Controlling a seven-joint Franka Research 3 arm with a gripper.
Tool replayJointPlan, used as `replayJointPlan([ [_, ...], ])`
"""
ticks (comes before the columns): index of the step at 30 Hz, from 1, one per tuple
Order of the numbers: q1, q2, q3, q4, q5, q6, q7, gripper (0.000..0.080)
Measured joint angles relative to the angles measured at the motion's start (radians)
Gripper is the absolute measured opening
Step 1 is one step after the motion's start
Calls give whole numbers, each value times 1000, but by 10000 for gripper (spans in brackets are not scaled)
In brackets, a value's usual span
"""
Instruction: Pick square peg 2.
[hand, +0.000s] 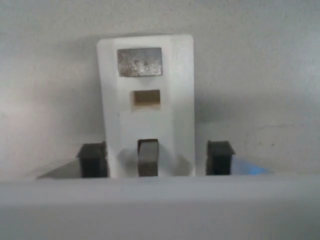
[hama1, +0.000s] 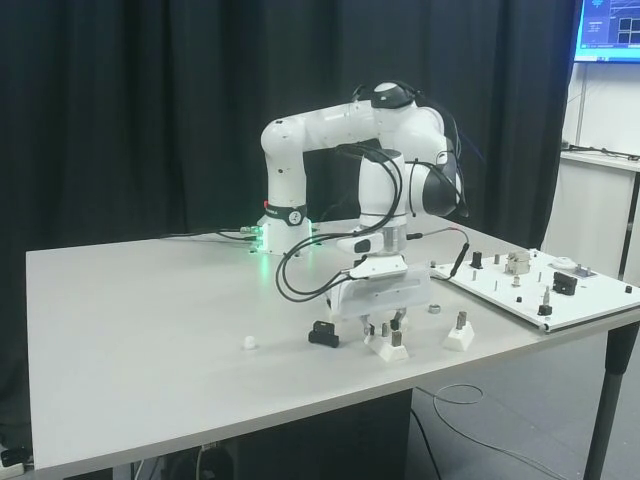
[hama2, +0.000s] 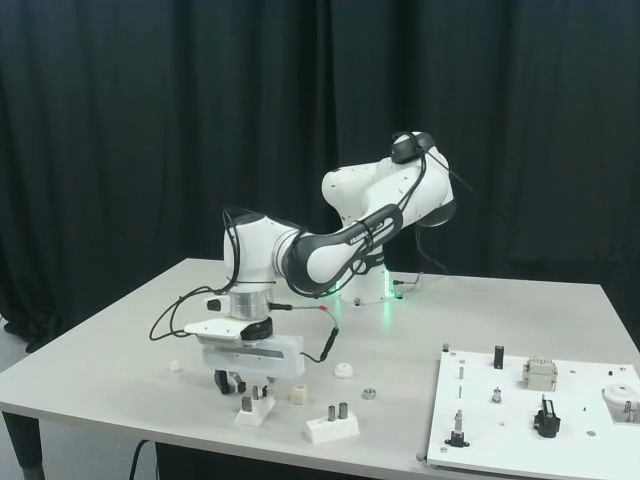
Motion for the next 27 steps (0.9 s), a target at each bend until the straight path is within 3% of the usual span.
replayJointPlan([
  [3, -1, 0, -3, 0, -3, 0, 3, 530],
  [4, -2, 0, -3, 0, -4, 0, 4, 366],
  [9, -3, 0, -6, 3, -4, 0, 13, 366],
  [10, -4, 0, -6, 4, -4, 0, 14, 188],
  [18, -3, 0, -16, 21, -22, -20, 32, 188],
  [19, -3, 0, -20, 23, -26, -27, 34, 71],
  [27, 3, -2, -73, 39, -67, -114, 57, 71],
])
